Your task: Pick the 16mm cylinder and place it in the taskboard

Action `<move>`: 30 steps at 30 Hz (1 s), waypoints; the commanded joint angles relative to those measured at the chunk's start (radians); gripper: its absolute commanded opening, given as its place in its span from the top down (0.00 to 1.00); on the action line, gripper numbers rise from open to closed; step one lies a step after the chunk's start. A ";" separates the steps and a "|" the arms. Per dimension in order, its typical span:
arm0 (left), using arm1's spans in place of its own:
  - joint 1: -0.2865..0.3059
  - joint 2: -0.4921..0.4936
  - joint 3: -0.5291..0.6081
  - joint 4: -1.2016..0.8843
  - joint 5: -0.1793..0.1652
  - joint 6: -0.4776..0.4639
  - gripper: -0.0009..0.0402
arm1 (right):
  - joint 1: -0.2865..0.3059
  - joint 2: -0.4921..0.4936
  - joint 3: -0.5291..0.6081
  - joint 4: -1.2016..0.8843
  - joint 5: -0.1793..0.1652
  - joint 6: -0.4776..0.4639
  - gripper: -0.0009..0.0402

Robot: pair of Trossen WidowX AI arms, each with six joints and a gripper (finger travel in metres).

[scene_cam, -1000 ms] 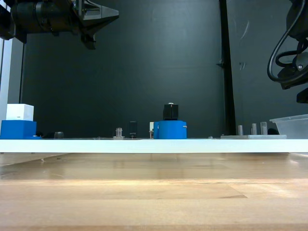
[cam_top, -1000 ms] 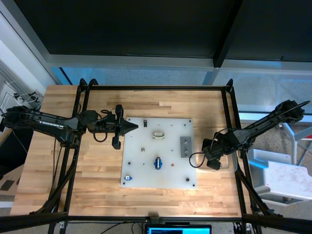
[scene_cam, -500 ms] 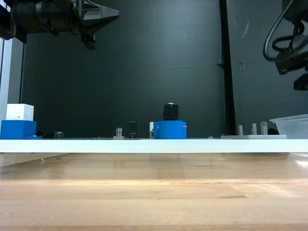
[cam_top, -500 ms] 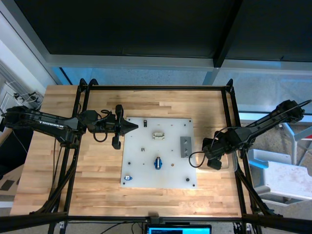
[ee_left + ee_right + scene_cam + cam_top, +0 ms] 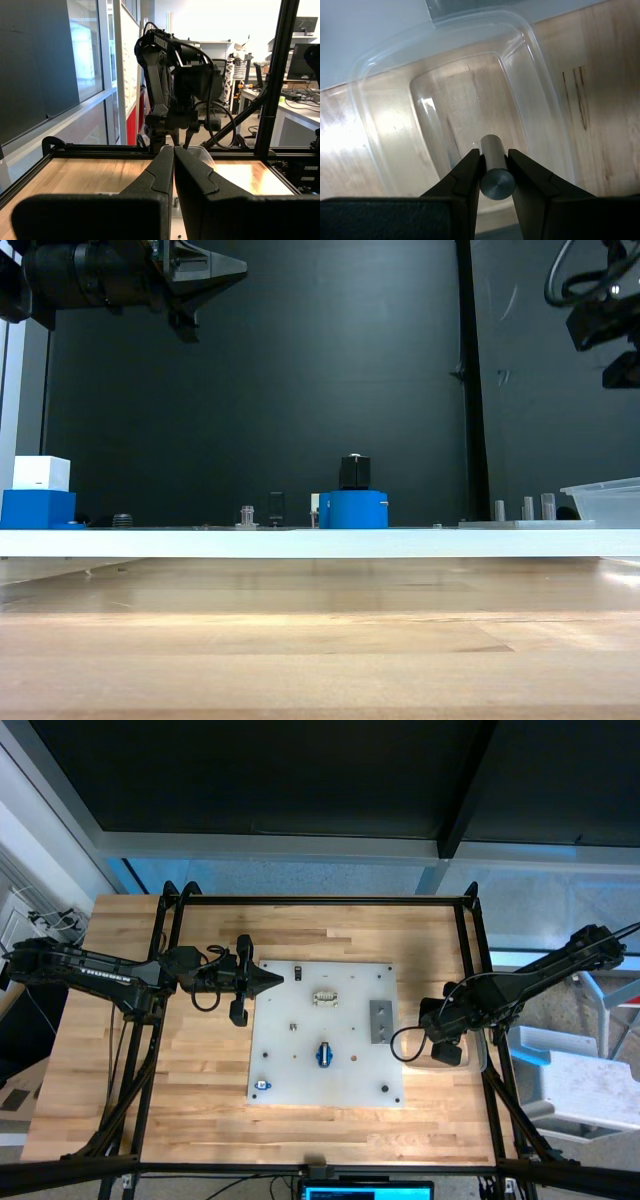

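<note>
- My left tool (image 5: 173, 148) is pressed closed, finger against finger, with nothing between them. Its arm reaches out level, with the table well below the tool.
- My right tool (image 5: 493, 154) points straight down, on a wrist bent under a sloping arm.
- Its fingers (image 5: 470, 175) clamp the 16mm cylinder (image 5: 496, 182), which has one end face turned back toward the wrist.
- The right arm stands straight ahead of the left tool, well apart from it.

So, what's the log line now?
right gripper: jaws shut on 16mm cylinder, above clear tray | left gripper: jaws shut, over taskboard left edge
</note>
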 commanded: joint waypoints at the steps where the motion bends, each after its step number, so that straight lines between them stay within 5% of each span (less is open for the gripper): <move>1: 0.000 0.000 0.000 0.000 0.000 0.000 0.98 | 0.000 0.000 0.033 -0.029 0.000 -0.015 0.92; 22: 0.000 0.000 0.000 0.000 0.000 0.000 0.98 | 0.000 0.027 0.046 -0.006 -0.001 -0.089 0.92; 30: 0.000 0.000 0.000 0.000 0.000 0.000 0.98 | -0.001 0.098 0.066 0.068 -0.042 -0.109 0.92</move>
